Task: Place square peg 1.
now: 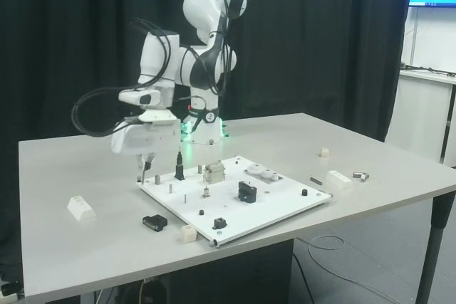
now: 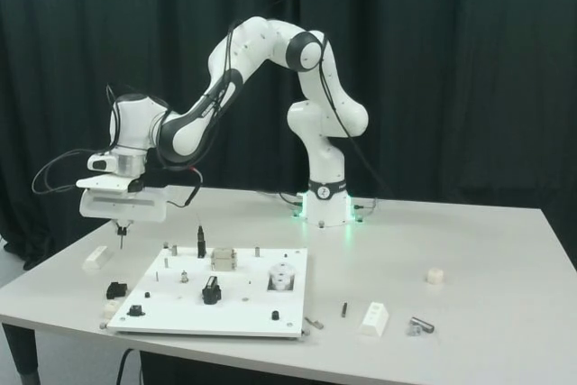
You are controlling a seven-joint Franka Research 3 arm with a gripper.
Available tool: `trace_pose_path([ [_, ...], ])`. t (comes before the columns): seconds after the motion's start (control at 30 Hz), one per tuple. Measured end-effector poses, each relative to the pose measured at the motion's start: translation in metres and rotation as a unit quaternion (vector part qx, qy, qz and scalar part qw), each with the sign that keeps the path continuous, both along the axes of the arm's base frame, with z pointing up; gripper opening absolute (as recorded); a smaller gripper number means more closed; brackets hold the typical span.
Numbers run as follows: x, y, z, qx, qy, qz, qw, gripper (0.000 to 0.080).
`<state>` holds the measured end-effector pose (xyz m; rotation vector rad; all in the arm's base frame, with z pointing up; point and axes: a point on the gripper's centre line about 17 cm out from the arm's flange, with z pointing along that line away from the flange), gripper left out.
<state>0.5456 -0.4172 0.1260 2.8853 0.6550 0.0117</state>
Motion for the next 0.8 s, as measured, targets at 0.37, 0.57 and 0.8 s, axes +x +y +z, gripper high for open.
trace_pose_path([
  [0.37, -0.001, -0.013, -0.031, 0.012, -0.005, 0.006, 0.9999, 0.0026],
  [0.57, 0.001, -0.017, -0.044, 0.018, -0.008, 0.010, 0.9998, 0.0026],
  [0.8, 0.003, -0.021, -0.052, 0.021, -0.011, 0.011, 0.9996, 0.0106],
])
